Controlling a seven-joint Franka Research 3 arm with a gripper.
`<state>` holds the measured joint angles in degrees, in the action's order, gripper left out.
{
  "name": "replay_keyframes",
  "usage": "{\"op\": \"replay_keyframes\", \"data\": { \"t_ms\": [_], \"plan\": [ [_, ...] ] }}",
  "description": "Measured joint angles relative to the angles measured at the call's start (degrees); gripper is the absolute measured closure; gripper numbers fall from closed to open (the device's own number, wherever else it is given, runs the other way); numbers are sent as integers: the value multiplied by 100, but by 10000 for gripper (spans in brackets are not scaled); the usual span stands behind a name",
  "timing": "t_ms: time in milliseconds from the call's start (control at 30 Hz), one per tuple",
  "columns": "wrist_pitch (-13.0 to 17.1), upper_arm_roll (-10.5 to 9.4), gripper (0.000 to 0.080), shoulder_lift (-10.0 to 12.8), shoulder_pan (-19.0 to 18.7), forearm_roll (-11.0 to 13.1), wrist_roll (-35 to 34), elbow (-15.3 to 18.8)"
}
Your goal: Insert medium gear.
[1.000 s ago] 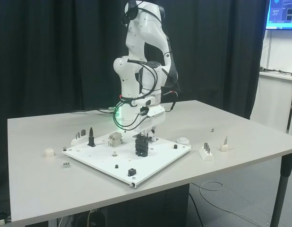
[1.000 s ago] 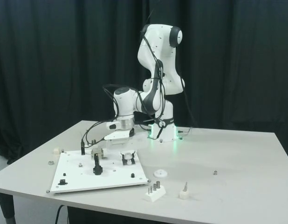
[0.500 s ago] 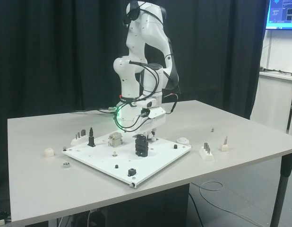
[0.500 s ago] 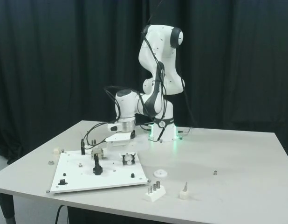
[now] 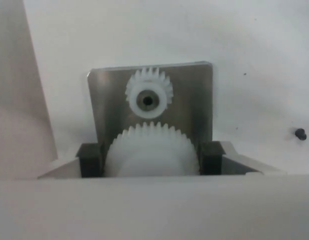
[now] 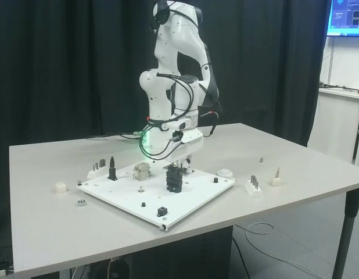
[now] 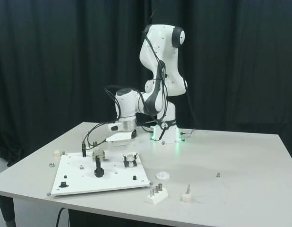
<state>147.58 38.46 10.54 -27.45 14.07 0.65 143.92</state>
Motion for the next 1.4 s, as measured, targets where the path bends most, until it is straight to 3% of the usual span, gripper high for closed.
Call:
{"op": "replay_keyframes", "data": {
  "t_ms": [133,467,867,1400],
  "plan": [
    [-175,59,406,-84,0,-37,0,1],
    [-185,76,406,-84,-3,-49,3,9],
    [45,-24,406,16,-6,-10,3,7],
    [62,-36,406,17,-6,-10,3,3]
  ]
}}
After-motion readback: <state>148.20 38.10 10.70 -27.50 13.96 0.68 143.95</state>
